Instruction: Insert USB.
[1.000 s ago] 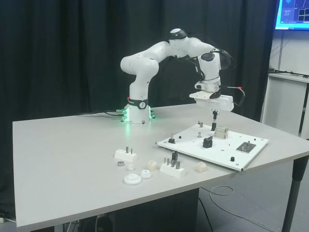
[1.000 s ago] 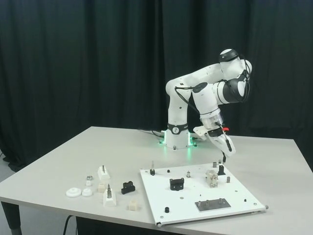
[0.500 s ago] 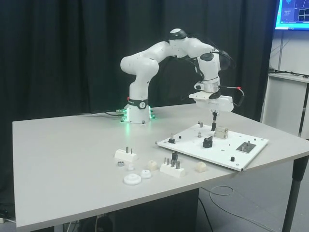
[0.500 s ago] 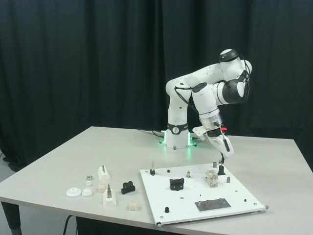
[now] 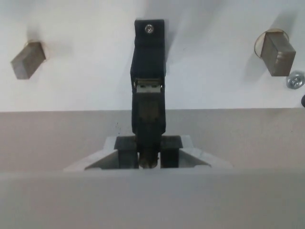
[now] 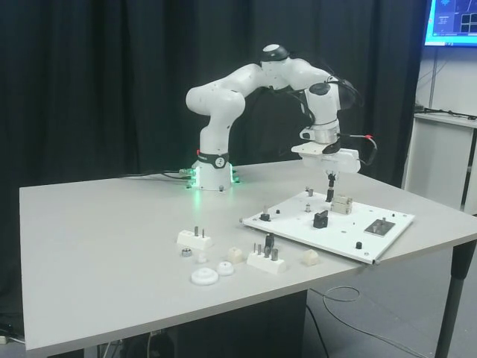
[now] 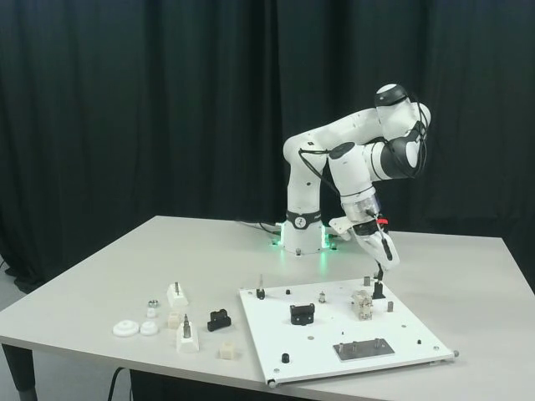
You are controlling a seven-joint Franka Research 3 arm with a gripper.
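White board (image 7: pixel 351 351) lower right in second room view. Black socket block (image 5: pixel 148 43) top centre of wrist view. Gripper (image 5: pixel 148 153) closed on USB plug (image 5: pixel 148 102), metal tip overlapping block, long axis aligned; contact unclear.

Colour rundown, pretty monochrome setup: the arm (image 6: pixel 246 82) is white with black bands at the joints, and there's a green glow around its base (image 6: pixel 211 179). Table (image 6: pixel 97 231) is plain grey, no pattern. The board (image 7: pixel 334 338) on it is white, with a black socket block (image 5: pixel 149 52) and a couple of grey posts (image 5: pixel 28 59) sticking up. USB plug (image 5: pixel 148 112) is black with a grey metal tip. There's a grey metal plate (image 7: pixel 363 348) near the board's front edge. Loose gears (image 7: pixel 128 328) on the table are white. Curtain (image 7: pixel 150 100) behind everything is solid black.
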